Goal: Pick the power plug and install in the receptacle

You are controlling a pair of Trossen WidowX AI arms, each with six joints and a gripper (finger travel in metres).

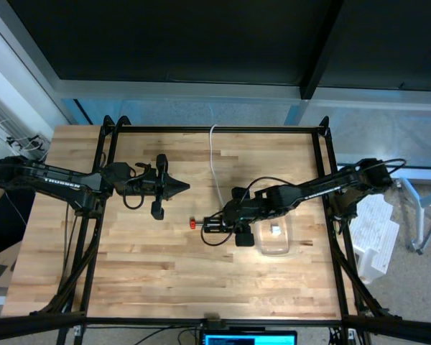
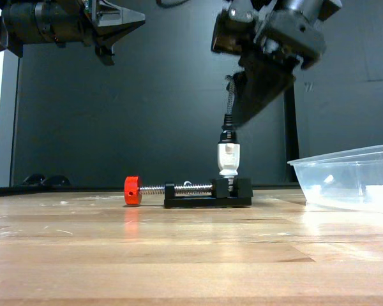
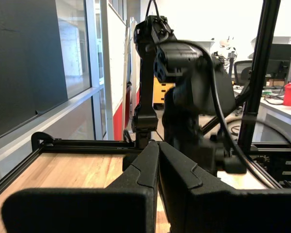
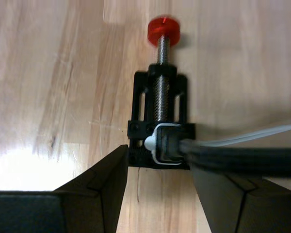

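The white receptacle (image 2: 228, 159) stands upright, clamped in a small black vise (image 2: 207, 193) with a red knob (image 2: 133, 190). The black power plug (image 2: 227, 136) sits on top of the receptacle, and its dark braided cable rises from it. My right gripper (image 2: 242, 108) hovers just above and to the right of the plug. In the right wrist view its fingers (image 4: 104, 177) stand open on either side of the plug (image 4: 169, 144), with the cable lying across one of them. My left gripper (image 1: 176, 187) is shut, high above the table's left half, far from the vise (image 1: 212, 225).
A clear plastic tray (image 1: 284, 248) holding a tiny white cube (image 1: 275, 230) lies just right of the vise. The receptacle's white cable (image 1: 214, 165) runs to the table's far edge. A black frame rail (image 1: 215, 129) borders the table.
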